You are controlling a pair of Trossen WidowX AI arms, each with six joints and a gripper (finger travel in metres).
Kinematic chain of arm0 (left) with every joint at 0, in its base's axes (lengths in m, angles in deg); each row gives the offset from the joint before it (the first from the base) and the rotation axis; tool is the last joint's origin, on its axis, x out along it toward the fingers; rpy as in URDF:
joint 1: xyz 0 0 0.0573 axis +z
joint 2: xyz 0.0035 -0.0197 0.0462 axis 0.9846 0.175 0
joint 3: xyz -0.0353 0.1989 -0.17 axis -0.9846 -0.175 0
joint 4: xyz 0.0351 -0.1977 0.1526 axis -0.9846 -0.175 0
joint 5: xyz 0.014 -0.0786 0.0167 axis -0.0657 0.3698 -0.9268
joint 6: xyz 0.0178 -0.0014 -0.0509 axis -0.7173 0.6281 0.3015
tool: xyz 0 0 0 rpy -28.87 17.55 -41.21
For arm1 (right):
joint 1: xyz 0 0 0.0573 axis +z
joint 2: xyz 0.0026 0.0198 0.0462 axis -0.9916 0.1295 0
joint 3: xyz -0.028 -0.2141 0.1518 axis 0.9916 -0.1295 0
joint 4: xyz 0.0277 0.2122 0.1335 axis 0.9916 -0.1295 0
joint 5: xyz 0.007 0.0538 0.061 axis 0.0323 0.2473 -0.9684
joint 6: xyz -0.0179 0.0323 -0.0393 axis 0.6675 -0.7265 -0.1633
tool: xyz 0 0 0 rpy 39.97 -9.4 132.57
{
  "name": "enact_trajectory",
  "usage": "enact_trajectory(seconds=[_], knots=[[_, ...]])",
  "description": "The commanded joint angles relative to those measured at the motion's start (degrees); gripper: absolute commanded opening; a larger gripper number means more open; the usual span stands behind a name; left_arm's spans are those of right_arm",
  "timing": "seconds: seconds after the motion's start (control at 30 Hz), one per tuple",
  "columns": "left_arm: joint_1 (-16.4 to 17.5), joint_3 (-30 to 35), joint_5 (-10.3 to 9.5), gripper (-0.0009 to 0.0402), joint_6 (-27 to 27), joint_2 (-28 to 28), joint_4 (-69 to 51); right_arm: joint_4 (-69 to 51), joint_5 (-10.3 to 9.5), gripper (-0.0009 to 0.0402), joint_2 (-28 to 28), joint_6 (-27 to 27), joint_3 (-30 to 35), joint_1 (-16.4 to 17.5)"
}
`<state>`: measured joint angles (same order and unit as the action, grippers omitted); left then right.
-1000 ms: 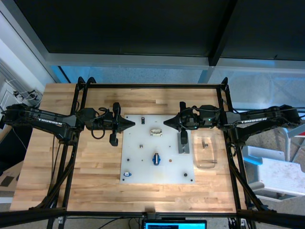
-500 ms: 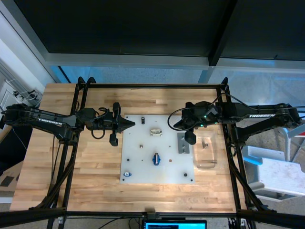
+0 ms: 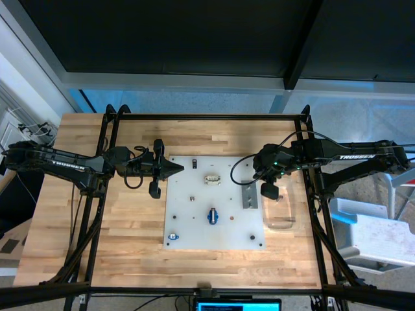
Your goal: Pick the 16mm cylinder and place it in the taskboard
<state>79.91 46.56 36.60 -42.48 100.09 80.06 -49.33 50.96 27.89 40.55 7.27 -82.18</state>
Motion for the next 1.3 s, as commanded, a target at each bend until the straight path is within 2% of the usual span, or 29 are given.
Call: enact_trajectory(seconds=[0.03, 0.83, 1.07, 1.3], knots=[[0.02, 0.00, 0.00, 0.0000, -0.02, 0.00, 0.00, -3.19, 0.04, 0.0000, 0.04, -0.72, 0.00, 0.02], [0.02, 0.00, 0.00, 0.0000, -0.02, 0.00, 0.00, -23.58, 0.07, 0.0000, -0.02, -8.85, -0.13, 0.20], [0.00, 0.00, 0.00, 0.0000, -0.02, 0.00, 0.00, -25.14, 0.13, 0.0000, -0.02, -10.69, -0.35, 1.66], [0.02, 0.00, 0.00, 0.0000, -0.02, 0.00, 0.00, -25.20, 0.28, 0.0000, -0.52, -14.95, -2.01, 3.72]])
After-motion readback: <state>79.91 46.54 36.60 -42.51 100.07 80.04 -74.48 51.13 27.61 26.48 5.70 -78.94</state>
